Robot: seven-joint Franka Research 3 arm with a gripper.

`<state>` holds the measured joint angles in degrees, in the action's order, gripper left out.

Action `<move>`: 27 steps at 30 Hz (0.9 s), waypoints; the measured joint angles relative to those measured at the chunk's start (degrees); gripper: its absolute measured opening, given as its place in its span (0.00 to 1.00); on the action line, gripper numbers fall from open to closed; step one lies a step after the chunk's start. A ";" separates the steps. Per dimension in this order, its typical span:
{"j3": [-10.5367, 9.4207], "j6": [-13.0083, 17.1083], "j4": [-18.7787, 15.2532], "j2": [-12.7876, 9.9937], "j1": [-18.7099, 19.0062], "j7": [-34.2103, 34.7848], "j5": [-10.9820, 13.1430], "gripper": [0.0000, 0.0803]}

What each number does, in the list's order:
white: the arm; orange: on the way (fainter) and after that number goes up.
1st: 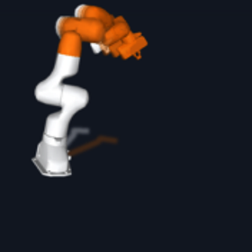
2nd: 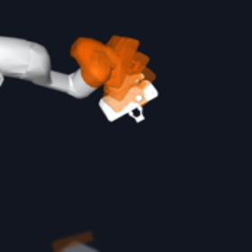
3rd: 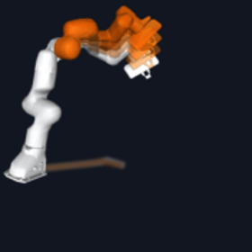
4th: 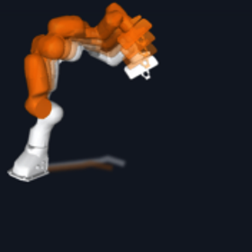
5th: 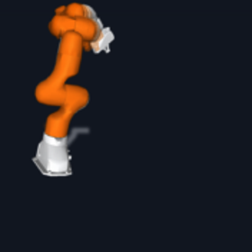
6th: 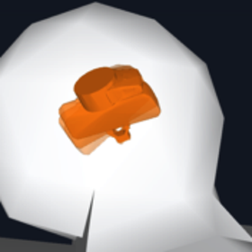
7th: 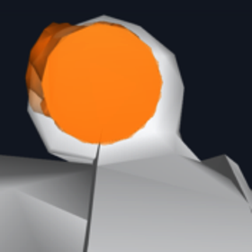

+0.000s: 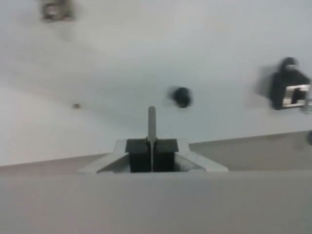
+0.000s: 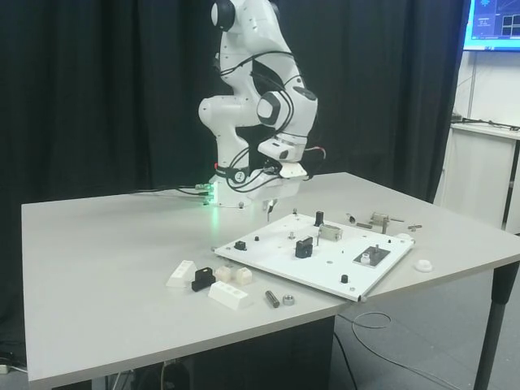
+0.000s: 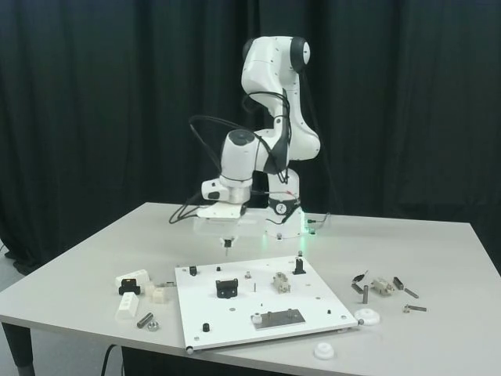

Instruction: Place round peg 1.

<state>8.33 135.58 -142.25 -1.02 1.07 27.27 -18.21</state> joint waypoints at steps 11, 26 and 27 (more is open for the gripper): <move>6.14 2.59 1.50 0.23 -0.28 -6.39 -1.44 0.03; 12.52 8.40 2.22 0.18 -1.58 -15.65 -1.44 0.03; 12.94 8.90 2.29 0.12 -1.64 -16.28 -1.44 0.03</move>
<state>21.27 144.48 -139.95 -0.91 -0.57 10.99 -19.65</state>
